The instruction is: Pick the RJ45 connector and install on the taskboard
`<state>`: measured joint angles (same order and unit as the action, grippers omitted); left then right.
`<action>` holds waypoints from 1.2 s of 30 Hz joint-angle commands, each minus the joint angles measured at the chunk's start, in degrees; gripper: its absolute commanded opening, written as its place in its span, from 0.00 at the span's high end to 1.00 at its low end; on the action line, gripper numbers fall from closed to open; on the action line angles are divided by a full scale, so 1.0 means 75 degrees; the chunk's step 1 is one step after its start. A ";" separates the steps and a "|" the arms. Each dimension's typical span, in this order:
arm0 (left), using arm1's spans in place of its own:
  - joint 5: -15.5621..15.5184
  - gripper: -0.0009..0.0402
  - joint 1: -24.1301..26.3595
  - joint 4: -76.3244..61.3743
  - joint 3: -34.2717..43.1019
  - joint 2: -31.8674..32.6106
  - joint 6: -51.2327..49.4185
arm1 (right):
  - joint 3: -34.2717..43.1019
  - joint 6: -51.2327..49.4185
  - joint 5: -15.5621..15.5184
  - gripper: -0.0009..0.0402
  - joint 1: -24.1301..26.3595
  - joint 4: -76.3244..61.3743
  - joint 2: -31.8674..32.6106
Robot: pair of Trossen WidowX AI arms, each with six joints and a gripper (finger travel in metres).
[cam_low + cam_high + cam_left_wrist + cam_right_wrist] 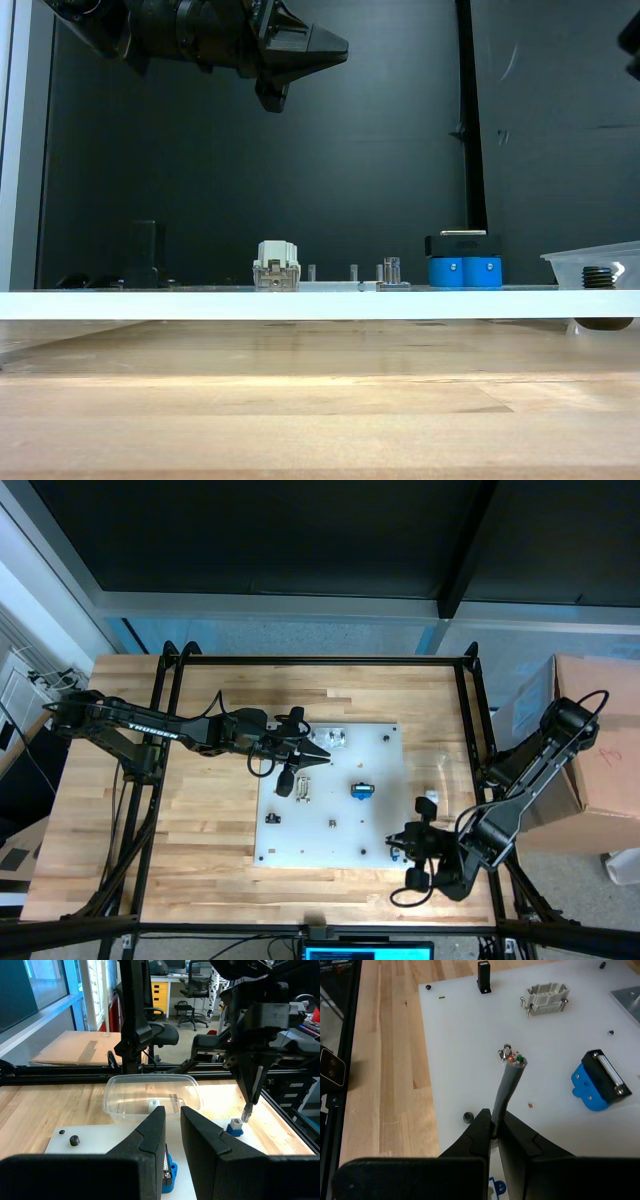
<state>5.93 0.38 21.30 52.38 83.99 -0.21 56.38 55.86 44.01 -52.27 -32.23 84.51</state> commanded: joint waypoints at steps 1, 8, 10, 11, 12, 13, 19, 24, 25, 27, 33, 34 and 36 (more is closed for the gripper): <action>0.0006 0.88 0.0000 0.0003 0.0003 0.0003 -0.0009 | 0.0015 0.0271 0.0047 0.98 -0.0157 -0.0105 0.0061; 0.0003 0.88 -0.0003 0.0003 0.0003 0.0003 -0.0009 | 0.0009 0.0685 0.0134 0.98 -0.0405 -0.0437 0.0061; 0.0003 0.88 -0.0003 0.0003 0.0003 0.0003 -0.0009 | 0.0009 0.0714 0.0157 0.98 -0.0449 -0.0481 0.0064; 0.0003 0.88 0.0000 0.0003 0.0003 0.0003 -0.0009 | 0.0009 0.0729 0.0160 0.98 -0.0481 -0.0481 0.0119; 0.0003 0.88 0.0000 0.0003 0.0003 0.0003 -0.0009 | 0.0017 0.0778 0.0157 0.98 -0.0490 -0.0481 0.0172; 0.0003 0.88 -0.0003 0.0003 0.0003 0.0003 -0.0009 | 0.0017 0.0874 0.0166 0.98 -0.0533 -0.0481 0.0230; 0.0006 0.88 -0.0003 0.0003 0.0003 0.0003 -0.0009 | 0.0017 0.1099 0.0289 0.98 -0.0624 -0.0428 0.0507; 0.0006 0.88 -0.0003 0.0003 0.0003 0.0003 -0.0009 | 0.0017 0.1177 0.0393 0.98 -0.0635 -0.0420 0.0627; 0.0003 0.88 -0.0003 0.0003 0.0003 0.0003 -0.0009 | 0.0017 0.1186 0.0393 0.98 -0.0635 -0.0420 0.0662; 0.0003 0.88 0.0000 0.0006 0.0003 0.0003 -0.0009 | 0.0017 0.1303 0.0391 0.98 -0.0635 -0.0449 0.0705; 0.0006 0.88 0.0000 0.0003 0.0003 0.0003 -0.0009 | 0.0015 0.1641 0.0382 0.98 -0.0638 -0.0592 0.0790; 0.0003 0.88 -0.0003 0.0003 0.0003 0.0003 -0.0009 | 0.0015 0.1725 0.0370 0.98 -0.0653 -0.0629 0.0796; 0.0003 0.88 -0.0003 0.0003 0.0003 0.0003 -0.0009 | 0.0017 0.1749 0.0370 0.98 -0.0667 -0.0621 0.0804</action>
<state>5.96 0.38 21.32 52.40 84.01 -0.32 56.58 68.82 47.13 -57.17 -36.77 90.43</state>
